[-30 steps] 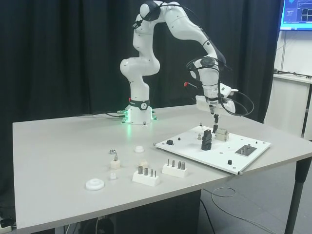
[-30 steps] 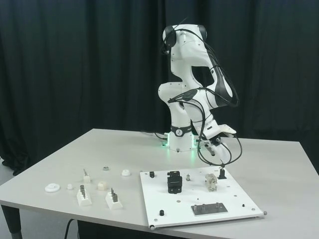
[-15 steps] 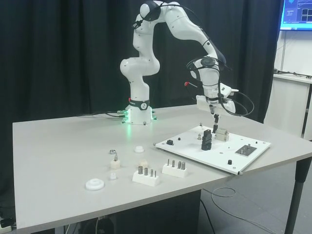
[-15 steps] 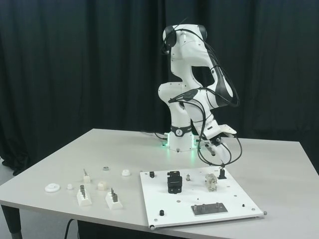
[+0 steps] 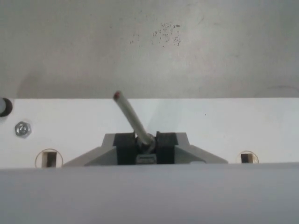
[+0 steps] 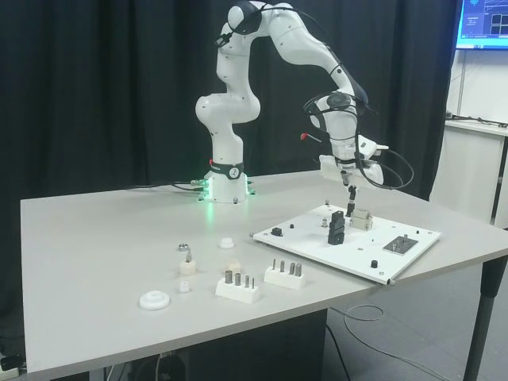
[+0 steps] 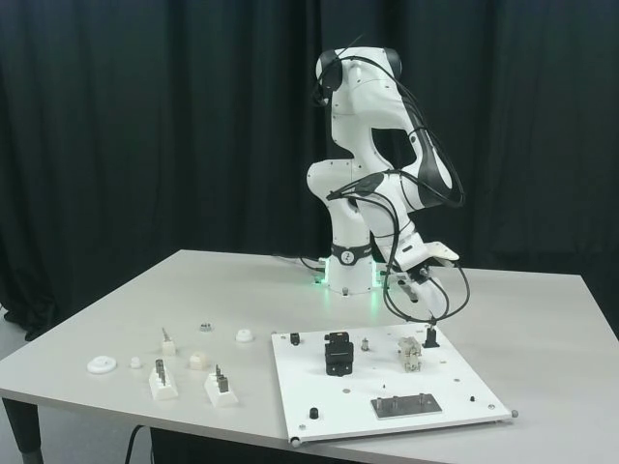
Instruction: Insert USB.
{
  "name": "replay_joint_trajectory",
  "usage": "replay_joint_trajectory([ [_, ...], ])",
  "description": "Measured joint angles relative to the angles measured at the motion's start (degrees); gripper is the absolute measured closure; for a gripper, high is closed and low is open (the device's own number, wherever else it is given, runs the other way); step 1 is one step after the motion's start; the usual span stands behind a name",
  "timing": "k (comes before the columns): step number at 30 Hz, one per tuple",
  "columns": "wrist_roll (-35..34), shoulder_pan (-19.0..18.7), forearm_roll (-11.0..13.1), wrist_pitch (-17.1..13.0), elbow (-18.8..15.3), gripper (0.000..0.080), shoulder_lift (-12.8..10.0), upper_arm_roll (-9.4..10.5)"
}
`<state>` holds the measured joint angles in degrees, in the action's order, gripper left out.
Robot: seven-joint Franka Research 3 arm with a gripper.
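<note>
We hold the USB plug (image 5: 146, 148) clenched in our gripper (image 6: 350, 187), its cable stub (image 5: 131, 116) slanting away, above the white board's (image 6: 317, 248) far edge, with the small grey socket block (image 6: 363, 220) just below and beside us.

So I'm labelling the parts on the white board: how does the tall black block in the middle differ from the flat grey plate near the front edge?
The black block stands upright, well clear of the white board; the grey plate lies flat and low. The block is black, the plate grey. The block sits toward the board's middle, the plate nearer its front edge. Small pins seem to rise from the plate; the block shows none. Both rest on the board, away from the gripper.
</note>
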<state>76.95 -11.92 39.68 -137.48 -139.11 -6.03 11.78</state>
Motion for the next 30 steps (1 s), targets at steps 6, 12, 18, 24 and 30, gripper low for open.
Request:
replay_joint_trajectory([
  [6,0.33,-0.2,0.04,0.0,0.22,0.0714,0.0,0.02],
  [12,0.68,-0.54,0.05,0.0,0.52,0.0714,0.0,0.02],
  [18,1.02,-0.57,0.05,0.0,0.6,0.0714,-0.01,0.02],
  [24,1.17,-0.57,0.05,-0.04,0.6,0.0714,-0.07,0.02],
  [30,1.22,-0.57,0.05,-0.06,0.59,0.0714,-0.26,0.02],
])
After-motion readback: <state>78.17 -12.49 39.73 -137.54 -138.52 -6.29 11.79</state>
